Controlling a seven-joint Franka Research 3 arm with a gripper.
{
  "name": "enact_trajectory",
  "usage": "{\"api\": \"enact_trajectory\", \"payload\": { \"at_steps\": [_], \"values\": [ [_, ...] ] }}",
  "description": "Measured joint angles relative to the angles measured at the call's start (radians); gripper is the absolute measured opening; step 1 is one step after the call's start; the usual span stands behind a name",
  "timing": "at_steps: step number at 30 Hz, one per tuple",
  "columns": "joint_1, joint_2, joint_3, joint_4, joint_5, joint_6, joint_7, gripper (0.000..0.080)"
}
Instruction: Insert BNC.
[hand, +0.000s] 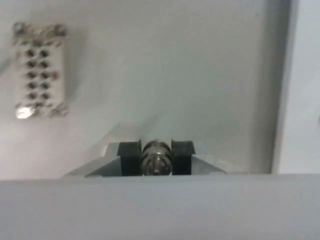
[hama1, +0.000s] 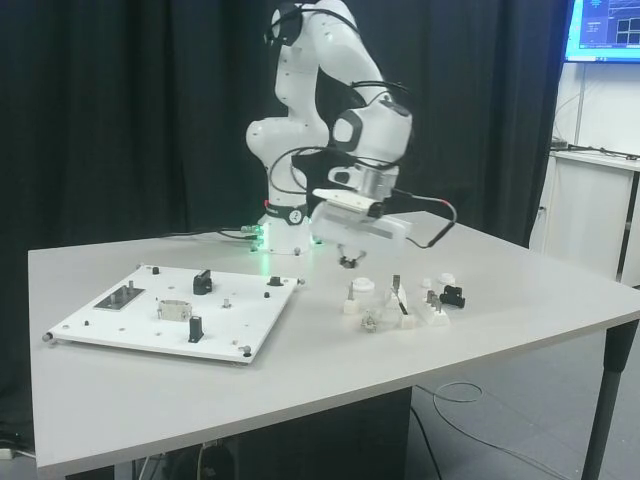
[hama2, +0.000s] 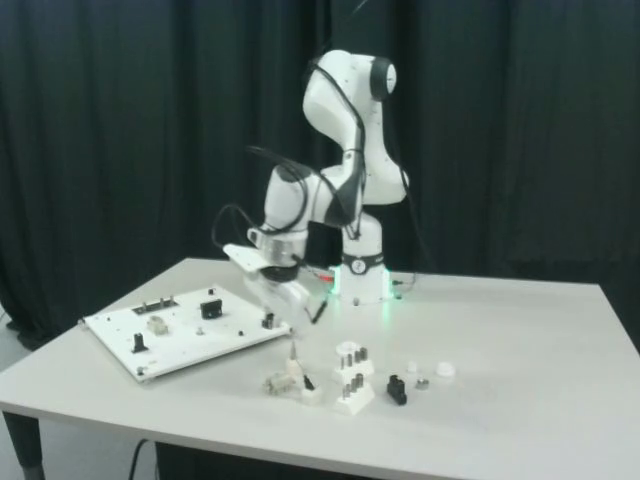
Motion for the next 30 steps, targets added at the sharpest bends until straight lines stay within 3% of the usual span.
{"api": "enact_trajectory", "payload": {
  "at_steps": [8,19,24,30],
  "values": [
    [-0.074,-0.016,-0.033,-0.041,-0.005,0.075,-0.113,0.0121],
    [-0.125,-0.034,-0.134,-0.106,-0.002,0.188,-0.27,0.0121],
    [-0.14,-0.039,-0.182,-0.139,0.016,0.246,-0.353,0.0121],
    [-0.158,-0.044,-0.229,-0.182,0.072,0.313,-0.459,0.0121]
  ]
}}
